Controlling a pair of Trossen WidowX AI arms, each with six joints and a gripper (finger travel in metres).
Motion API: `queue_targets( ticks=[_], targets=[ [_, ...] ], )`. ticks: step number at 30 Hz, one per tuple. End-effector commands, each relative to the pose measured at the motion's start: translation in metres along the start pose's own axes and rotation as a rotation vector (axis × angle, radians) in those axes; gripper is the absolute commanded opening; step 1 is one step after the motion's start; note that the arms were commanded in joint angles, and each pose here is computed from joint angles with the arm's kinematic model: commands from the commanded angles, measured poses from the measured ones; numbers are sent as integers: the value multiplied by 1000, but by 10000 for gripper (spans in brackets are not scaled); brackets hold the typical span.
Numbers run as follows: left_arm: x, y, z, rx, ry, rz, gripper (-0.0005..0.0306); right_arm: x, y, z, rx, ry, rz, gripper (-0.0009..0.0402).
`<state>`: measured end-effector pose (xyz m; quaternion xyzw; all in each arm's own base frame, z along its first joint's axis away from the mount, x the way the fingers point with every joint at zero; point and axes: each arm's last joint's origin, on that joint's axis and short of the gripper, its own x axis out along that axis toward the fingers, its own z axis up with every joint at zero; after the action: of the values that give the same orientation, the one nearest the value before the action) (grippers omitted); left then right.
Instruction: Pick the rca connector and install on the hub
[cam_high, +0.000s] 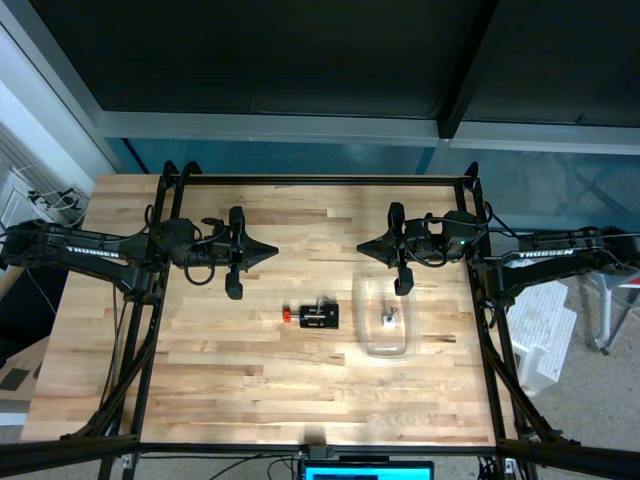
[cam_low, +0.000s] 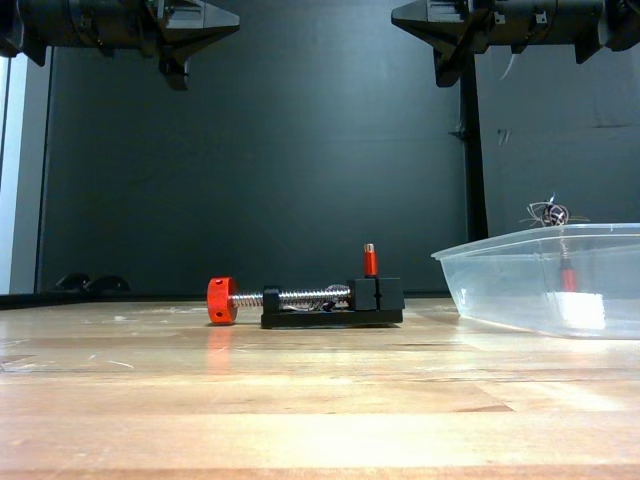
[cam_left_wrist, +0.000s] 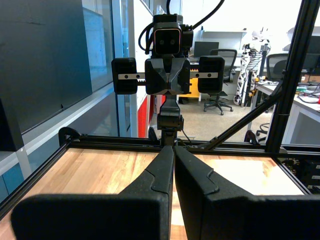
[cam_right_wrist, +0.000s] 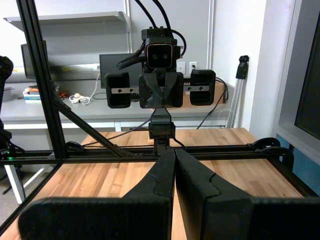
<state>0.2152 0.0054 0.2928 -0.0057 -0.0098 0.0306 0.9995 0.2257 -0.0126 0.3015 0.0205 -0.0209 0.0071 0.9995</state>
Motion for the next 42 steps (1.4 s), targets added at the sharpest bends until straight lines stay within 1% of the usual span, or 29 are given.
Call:
queue_targets(
  ticks=[1, 35, 37, 38, 39, 42],
  targets=[
    [0, 0, 0, 0, 0, 0, 1, 0, 0, 0, 0, 0, 1, 0],
    [0, 0, 0, 0, 0, 0, 1, 0, 0, 0, 1, 2, 1, 0],
    [0, 0, 0, 0, 0, 0, 1, 0, 0, -1, 6, 12, 3, 0],
    [0, 0, 0, 0, 0, 0, 1, 0, 0, -1, 20, 21, 2, 0],
    [0, 0, 0, 0, 0, 0, 1, 0, 0, -1, 39, 43, 1, 0],
    [0, 0, 0, 0, 0, 0, 1, 1, 1, -3, 45, 153, -4, 0]
  ],
)
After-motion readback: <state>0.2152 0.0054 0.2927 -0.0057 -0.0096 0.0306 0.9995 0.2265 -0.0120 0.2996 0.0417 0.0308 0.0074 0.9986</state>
